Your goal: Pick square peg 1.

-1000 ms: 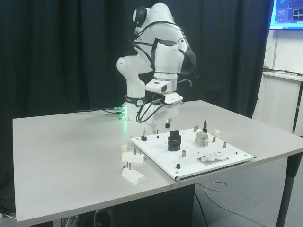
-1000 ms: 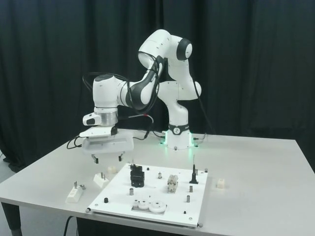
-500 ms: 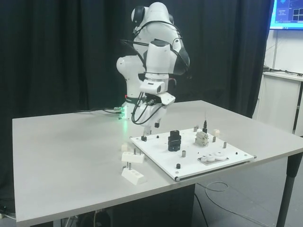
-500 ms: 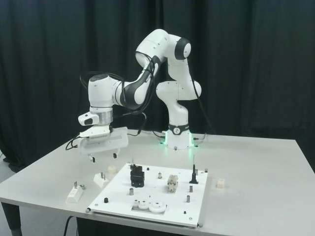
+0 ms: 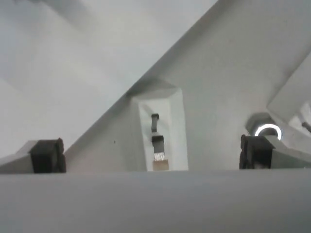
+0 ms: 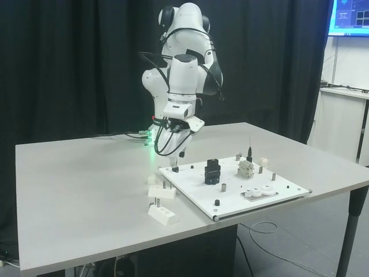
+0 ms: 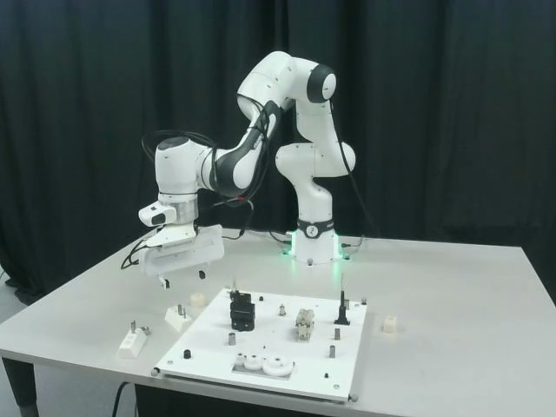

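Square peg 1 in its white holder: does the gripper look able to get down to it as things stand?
Probably yes. The gripper hangs open above the white holder, and the wrist view shows square peg 1 standing in it between the fingers, with nothing over it.

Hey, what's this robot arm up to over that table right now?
The white Franka arm is holding its gripper in the air above the grey table, just off the near corner of the white board. The gripper is open and holds nothing. The wrist view looks down on a small white block with a peg standing in it, lying between the fingertips. Nothing has been gripped yet.
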Controlling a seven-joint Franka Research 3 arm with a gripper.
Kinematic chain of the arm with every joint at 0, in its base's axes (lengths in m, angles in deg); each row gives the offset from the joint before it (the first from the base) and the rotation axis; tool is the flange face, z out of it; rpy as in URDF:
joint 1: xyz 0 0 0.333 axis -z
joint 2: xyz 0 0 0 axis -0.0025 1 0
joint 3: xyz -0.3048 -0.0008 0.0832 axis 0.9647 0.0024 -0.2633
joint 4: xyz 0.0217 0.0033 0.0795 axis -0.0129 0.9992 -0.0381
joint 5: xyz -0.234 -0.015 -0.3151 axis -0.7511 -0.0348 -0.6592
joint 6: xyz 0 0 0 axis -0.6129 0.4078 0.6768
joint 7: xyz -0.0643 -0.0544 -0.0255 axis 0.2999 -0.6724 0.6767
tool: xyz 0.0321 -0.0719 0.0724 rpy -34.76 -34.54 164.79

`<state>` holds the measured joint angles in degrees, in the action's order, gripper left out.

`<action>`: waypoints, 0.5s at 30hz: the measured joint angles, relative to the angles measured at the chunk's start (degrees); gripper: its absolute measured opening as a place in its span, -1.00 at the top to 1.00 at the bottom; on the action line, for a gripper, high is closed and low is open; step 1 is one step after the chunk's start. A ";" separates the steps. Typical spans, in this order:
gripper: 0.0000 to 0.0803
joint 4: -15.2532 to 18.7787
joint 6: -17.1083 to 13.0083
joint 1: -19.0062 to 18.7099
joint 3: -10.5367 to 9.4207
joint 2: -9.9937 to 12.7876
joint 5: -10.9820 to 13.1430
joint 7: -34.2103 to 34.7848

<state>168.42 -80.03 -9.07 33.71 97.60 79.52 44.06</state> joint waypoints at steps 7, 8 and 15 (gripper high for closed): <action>-0.99 2.96 -2.86 0.17 0.45 -0.62 0.26 -0.56; -0.99 3.35 -3.22 0.21 0.44 -0.66 0.41 -0.80; -0.99 5.66 -5.40 0.24 0.34 -0.69 1.58 -3.59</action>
<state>174.08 -85.43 -8.82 34.05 96.91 81.09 40.47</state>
